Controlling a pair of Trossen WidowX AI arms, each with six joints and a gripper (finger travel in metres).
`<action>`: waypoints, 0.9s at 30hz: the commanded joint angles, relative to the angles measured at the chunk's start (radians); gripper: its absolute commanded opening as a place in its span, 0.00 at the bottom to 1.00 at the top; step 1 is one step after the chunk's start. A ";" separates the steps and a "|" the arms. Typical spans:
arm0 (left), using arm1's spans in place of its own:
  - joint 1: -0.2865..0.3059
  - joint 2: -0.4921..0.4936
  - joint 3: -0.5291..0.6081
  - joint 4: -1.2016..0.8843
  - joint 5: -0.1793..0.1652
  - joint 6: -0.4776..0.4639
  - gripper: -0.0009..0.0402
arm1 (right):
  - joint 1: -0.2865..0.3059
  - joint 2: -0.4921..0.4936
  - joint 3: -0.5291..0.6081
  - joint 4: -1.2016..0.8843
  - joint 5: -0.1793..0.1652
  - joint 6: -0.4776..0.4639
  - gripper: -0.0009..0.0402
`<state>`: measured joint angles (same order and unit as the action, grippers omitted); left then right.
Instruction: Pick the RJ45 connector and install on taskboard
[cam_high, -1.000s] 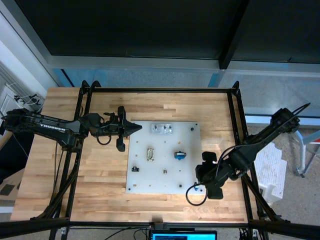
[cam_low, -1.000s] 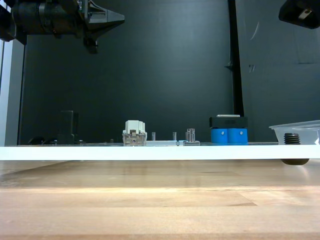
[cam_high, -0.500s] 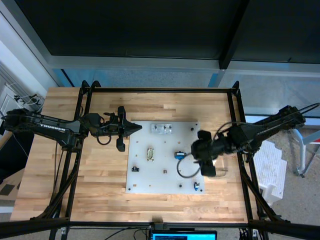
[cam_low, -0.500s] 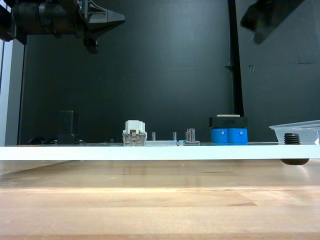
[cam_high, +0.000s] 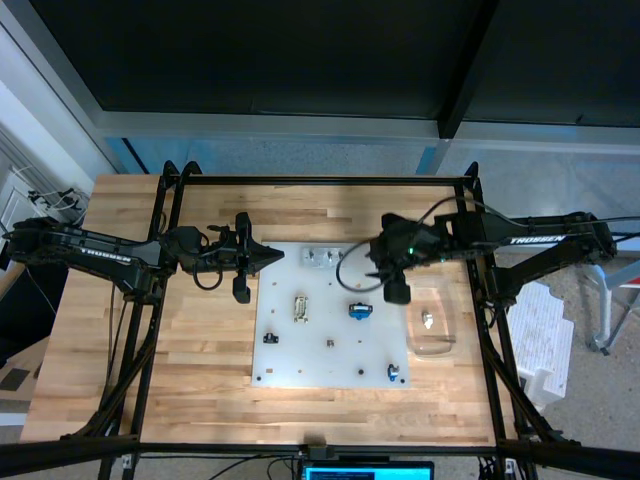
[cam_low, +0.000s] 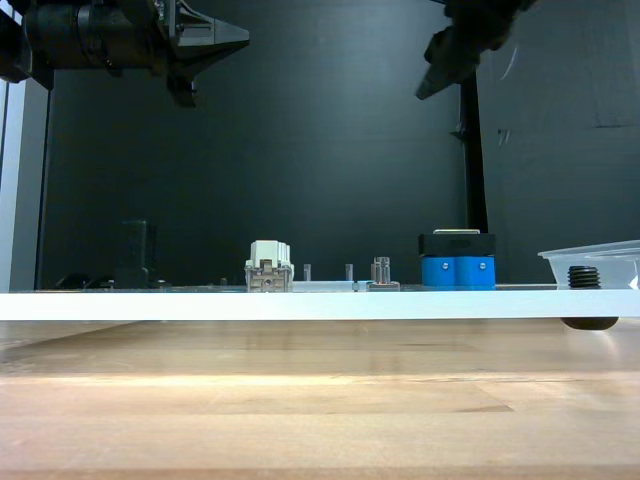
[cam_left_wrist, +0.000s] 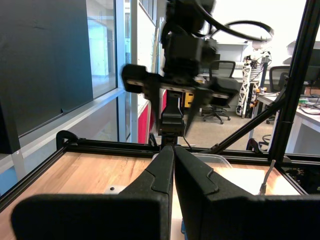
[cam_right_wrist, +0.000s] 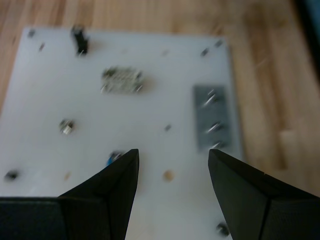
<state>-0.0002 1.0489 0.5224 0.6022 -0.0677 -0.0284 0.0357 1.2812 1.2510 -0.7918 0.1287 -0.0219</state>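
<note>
One shift: right gripper (cam_right_wrist: 172, 156) off taskboard (cam_high: 300, 360) near-right corner, now high over far edge, fingers apart, empty. Left gripper (cam_left_wrist: 173, 150) parked, fingers together. RJ45 connector (cam_high: 396, 373) apparently seated in near-right blue socket (cam_high: 391, 378); install likely done.

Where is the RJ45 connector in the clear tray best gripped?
Probably take the RJ45 connector from straight above, jaws across its shorter width: the clear tray walls block side approaches. Right gripper, open, hovers over the taskboard; left gripper, shut, at its edge.
</note>
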 joint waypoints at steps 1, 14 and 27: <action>0.000 0.000 0.000 0.000 0.000 0.000 0.02 | -0.042 -0.009 -0.009 0.076 -0.041 -0.024 0.47; 0.000 0.000 0.000 0.000 0.000 0.000 0.02 | -0.126 -0.097 -0.137 0.397 -0.142 -0.076 0.04; 0.000 0.000 0.000 0.000 0.000 0.000 0.02 | -0.128 -0.163 -0.367 0.875 -0.160 0.016 0.03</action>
<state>-0.0002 1.0489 0.5224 0.6022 -0.0677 -0.0288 -0.0929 1.1233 0.9066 0.0418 -0.0307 -0.0208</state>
